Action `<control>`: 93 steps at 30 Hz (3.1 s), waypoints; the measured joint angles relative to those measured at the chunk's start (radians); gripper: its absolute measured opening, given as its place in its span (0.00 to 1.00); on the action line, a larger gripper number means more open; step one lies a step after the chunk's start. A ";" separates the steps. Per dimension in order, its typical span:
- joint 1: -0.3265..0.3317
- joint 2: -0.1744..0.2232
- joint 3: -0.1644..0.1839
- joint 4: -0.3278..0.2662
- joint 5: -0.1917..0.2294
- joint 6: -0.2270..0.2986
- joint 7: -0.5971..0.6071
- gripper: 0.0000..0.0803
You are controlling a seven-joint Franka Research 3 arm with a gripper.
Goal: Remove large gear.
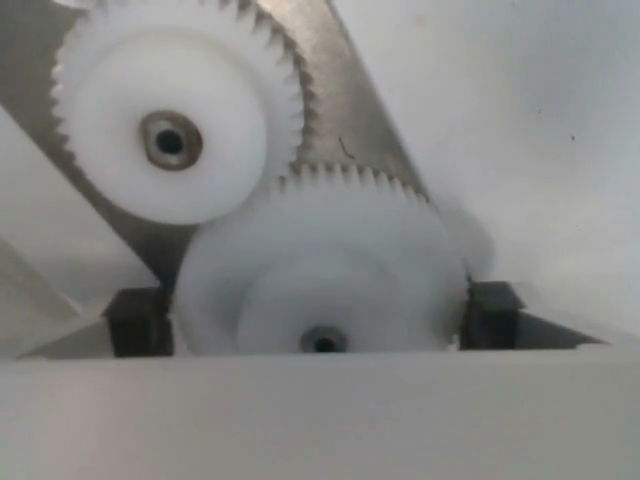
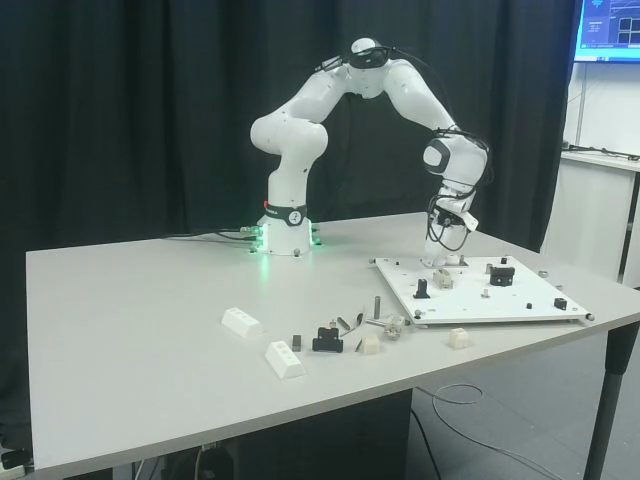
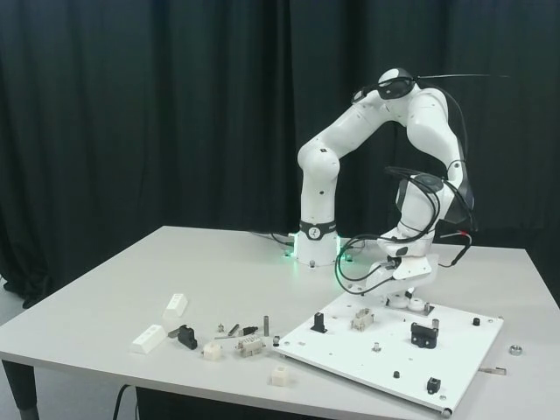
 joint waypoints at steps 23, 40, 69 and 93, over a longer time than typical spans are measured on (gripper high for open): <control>0.000 0.002 -0.005 -0.001 0.005 -0.004 -0.009 0.75; 0.002 0.002 -0.020 0.002 0.006 -0.026 -0.008 0.74; 0.010 0.002 -0.048 0.007 0.006 -0.062 -0.005 0.74; 0.045 0.002 -0.138 0.017 -0.011 -0.144 -0.002 0.74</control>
